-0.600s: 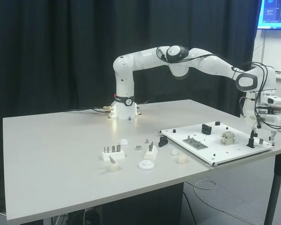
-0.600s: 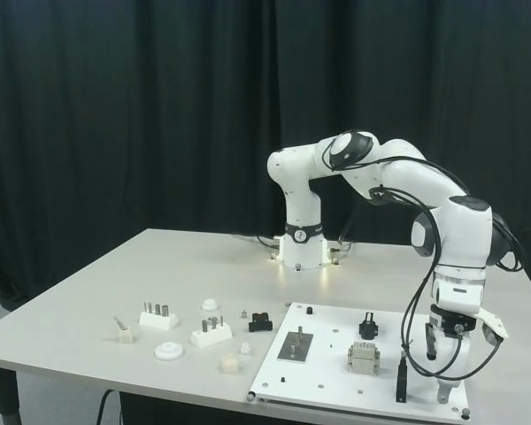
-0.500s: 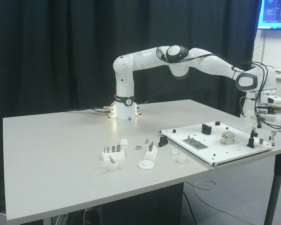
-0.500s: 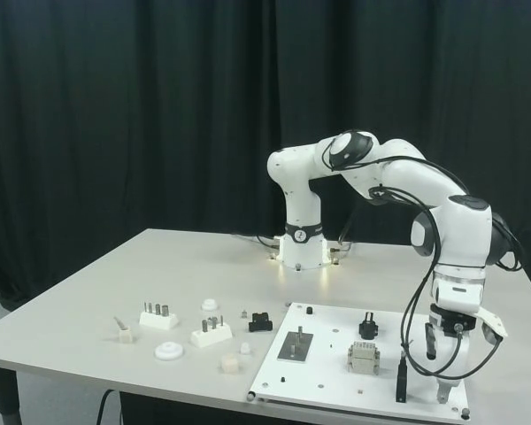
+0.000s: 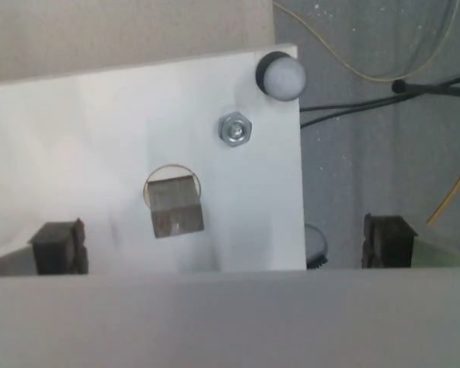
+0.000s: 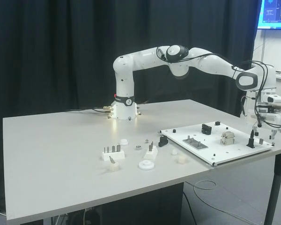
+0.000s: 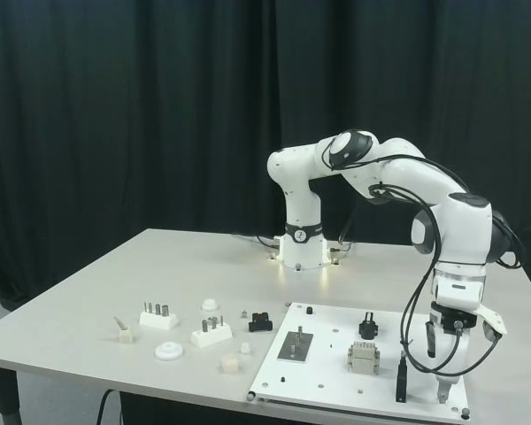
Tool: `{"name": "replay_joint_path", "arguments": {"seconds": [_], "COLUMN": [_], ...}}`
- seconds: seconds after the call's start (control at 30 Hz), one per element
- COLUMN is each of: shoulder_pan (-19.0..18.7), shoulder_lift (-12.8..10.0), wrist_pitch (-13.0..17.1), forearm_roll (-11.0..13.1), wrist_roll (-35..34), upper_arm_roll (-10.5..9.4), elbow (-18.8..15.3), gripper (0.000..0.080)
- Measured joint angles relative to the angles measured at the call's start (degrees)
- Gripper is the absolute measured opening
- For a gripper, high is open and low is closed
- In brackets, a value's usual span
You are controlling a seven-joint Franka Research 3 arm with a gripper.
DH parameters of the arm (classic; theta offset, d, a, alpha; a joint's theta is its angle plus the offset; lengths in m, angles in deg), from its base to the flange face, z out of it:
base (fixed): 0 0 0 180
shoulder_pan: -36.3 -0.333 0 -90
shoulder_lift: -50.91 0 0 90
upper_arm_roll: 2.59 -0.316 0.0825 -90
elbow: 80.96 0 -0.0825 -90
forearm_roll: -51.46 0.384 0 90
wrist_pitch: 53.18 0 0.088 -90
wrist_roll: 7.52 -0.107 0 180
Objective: Pick square peg 3.
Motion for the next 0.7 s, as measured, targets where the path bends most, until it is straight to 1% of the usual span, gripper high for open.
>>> {"name": "replay_joint_path", "arguments": {"seconds": [0.47,0.7], "shoulder_pan": [0.0,0.0], "shoulder_lift": [0.1,0.1], "wrist_pitch": [0.1,0.3], "forearm_roll": [0.1,0.1], "wrist_roll": [-1.7,-3.9], "upper_arm_roll": [0.0,0.0], "elbow": [0.3,0.4], "gripper": [0.08,0.08]}}
